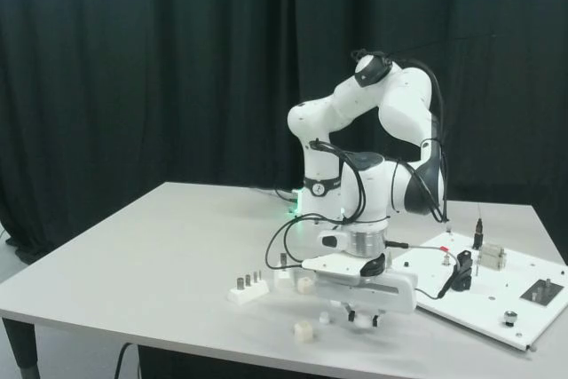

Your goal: Pick medium gear.

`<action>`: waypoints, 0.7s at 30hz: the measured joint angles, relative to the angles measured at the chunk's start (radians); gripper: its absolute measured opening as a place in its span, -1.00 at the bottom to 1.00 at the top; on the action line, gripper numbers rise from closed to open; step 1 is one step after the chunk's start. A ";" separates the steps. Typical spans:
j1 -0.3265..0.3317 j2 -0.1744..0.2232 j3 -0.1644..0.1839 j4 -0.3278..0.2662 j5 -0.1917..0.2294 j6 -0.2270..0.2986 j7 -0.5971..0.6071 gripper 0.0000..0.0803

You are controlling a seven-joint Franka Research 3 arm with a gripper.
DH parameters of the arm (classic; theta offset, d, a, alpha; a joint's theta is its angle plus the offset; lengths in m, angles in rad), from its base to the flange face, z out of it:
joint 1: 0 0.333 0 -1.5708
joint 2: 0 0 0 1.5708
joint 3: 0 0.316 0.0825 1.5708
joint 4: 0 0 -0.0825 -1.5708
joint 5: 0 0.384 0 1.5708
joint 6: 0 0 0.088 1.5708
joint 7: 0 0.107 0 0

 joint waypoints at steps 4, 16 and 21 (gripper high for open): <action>0.001 -0.002 0.000 0.000 0.000 0.000 0.001 0.00; 0.003 -0.009 0.000 0.000 0.000 0.000 0.024 0.00; 0.008 -0.013 0.000 0.001 0.000 -0.001 0.025 -0.01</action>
